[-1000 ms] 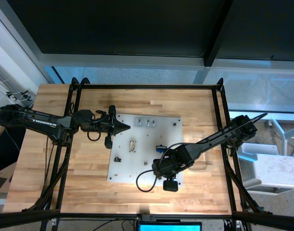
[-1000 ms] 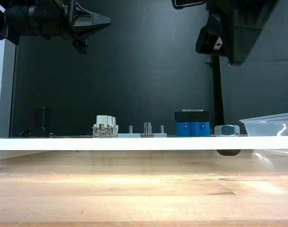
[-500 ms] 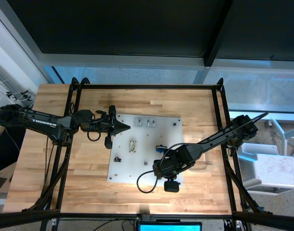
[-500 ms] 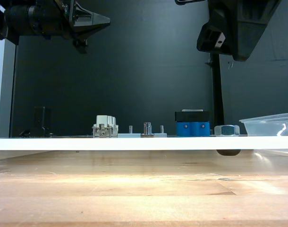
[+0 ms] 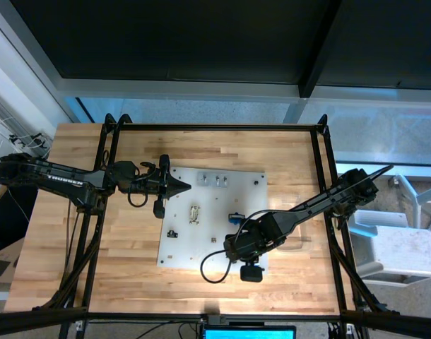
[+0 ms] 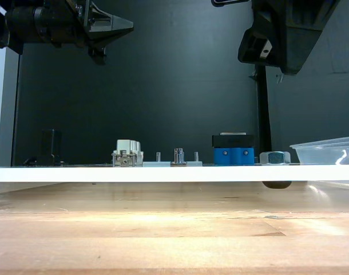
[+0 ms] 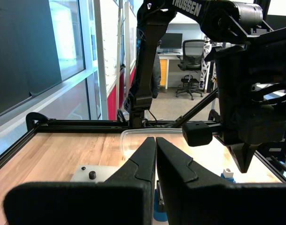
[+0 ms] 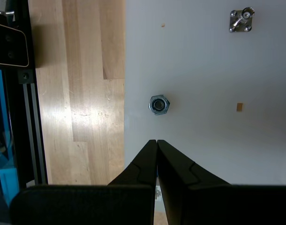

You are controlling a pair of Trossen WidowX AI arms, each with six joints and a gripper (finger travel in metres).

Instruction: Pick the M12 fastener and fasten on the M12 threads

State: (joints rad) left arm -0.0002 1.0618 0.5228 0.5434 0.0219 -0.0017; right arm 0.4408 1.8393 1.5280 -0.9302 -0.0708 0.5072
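Note:
The silver M12 nut [image 8: 159, 105] sits on the white board [image 8: 208, 65] close to its edge. A dark core fills its hole, so it appears to be on its stud, with no ribs showing. From the low view the nut [image 6: 274, 157] rests low on the board in front of the clear tray [image 6: 326, 152]. My right gripper [image 8: 156, 141] hangs shut and empty well above the board, a short way off the nut. In the high view the right gripper [image 5: 233, 248] covers that spot. My left gripper [image 7: 155, 139] is shut and empty, held high over the board's far left edge [image 5: 187, 186].
A blue-and-black part [image 6: 233, 153], a small silver post [image 6: 178, 156] and a white connector [image 6: 126, 153] stand on the board. A silver connector [image 8: 241, 20] lies farther off. The black frame rails [image 5: 215, 128] ring the wooden table.
The right gripper has edged slightly upward in the low view. The nut and the left arm have not moved.

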